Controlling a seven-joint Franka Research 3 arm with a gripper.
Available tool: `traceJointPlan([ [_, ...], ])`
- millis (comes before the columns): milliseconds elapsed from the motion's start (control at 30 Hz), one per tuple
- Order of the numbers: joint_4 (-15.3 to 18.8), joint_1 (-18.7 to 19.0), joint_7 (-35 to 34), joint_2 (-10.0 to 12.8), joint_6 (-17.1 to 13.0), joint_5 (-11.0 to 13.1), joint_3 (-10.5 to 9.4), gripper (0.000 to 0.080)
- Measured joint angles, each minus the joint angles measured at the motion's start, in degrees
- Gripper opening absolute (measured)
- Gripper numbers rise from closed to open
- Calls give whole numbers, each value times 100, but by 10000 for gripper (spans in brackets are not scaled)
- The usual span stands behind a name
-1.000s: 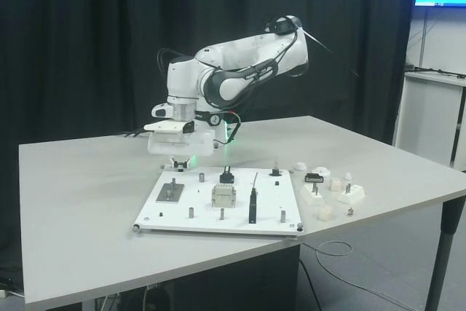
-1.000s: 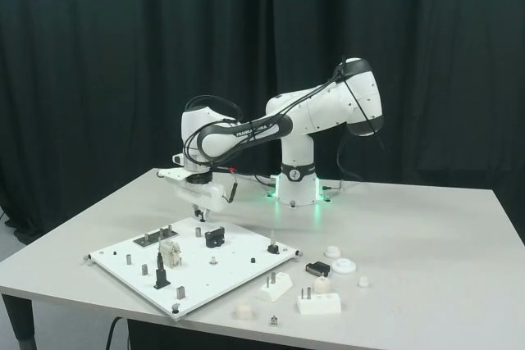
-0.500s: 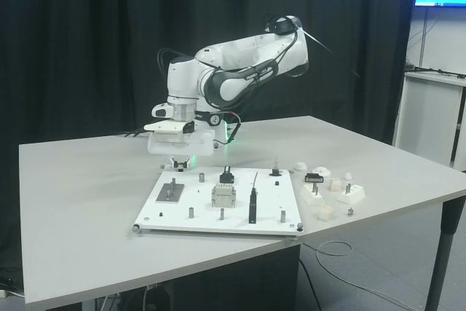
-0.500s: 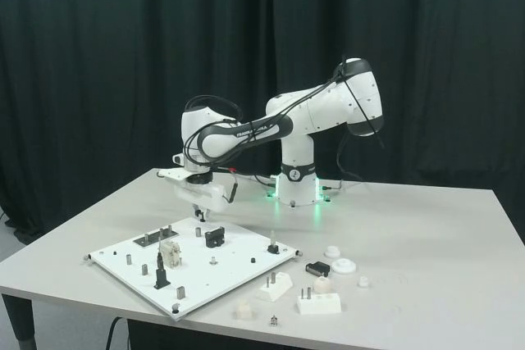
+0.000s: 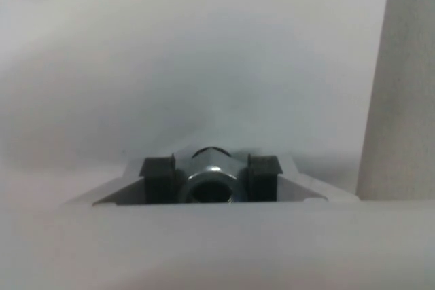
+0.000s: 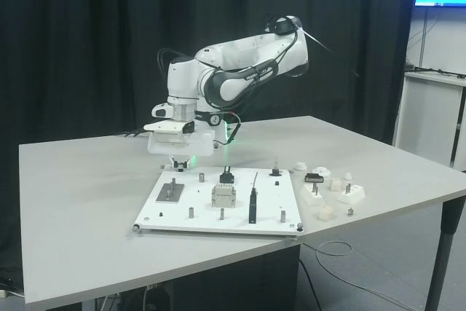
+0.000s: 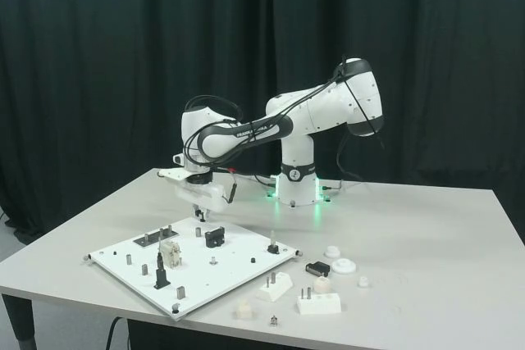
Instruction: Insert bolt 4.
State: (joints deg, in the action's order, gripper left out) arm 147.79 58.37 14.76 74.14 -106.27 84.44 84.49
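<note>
In the wrist view a grey metal bolt (image 5: pixel 211 180) with a hex head sits between two black finger pads (image 5: pixel 158 180), seen end-on. My gripper (image 5: pixel 211 183) is shut on it. In the room views the gripper (image 6: pixel 178 163) (image 7: pixel 198 214) hangs just above the far left corner of the white assembly board (image 6: pixel 271 202) (image 7: pixel 238 280). The board carries several small pegs, a grey plate (image 6: pixel 171 192) and black connectors. The hole under the bolt is hidden from every view.
Several white printed blocks (image 6: pixel 331 189) and a black connector (image 6: pixel 314 177) lie on the grey table right of the board. The arm's base (image 7: pixel 297 190) glows green behind the board. A white cabinet (image 6: pixel 429 111) stands at the far right.
</note>
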Motion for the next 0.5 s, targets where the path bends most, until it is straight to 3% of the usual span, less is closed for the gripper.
traceJointPlan([
  [500, -3, 0, -374, 0, 0, 7, -3, 225],
])
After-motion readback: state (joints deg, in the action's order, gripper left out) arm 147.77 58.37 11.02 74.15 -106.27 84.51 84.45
